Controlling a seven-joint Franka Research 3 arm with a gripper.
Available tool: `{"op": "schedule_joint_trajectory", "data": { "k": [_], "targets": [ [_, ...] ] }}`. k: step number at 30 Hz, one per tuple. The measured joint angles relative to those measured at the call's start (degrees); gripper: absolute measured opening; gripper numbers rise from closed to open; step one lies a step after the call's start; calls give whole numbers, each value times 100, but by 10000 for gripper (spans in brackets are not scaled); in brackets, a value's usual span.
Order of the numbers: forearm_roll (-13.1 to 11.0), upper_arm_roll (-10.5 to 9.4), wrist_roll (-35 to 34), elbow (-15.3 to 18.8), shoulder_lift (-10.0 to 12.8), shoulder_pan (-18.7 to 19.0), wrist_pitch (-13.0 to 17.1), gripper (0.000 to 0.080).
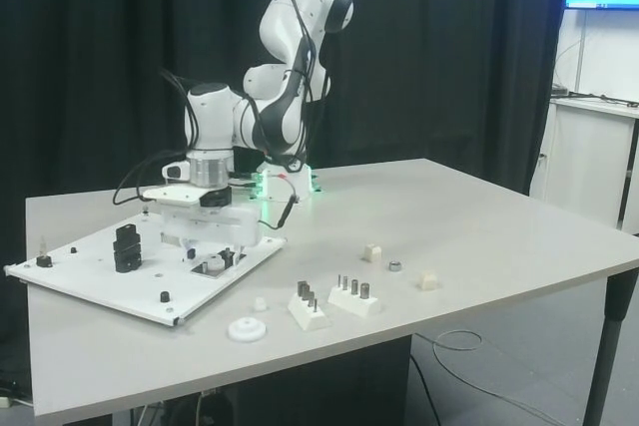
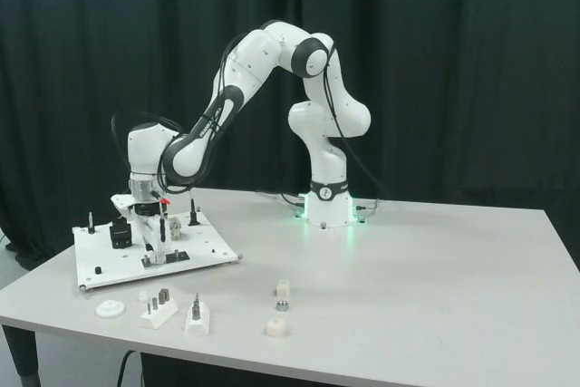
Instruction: Pick small gear.
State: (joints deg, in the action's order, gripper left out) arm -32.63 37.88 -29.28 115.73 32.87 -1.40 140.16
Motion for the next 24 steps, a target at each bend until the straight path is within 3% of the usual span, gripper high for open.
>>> {"op": "schedule_joint_trajectory", "data": {
  "k": [15,24],
  "targets": [
    [135,123,-139,-233,-133,43,-470,800],
    [184,133,-188,-384,-139,57,-585,800]
  ]
}}
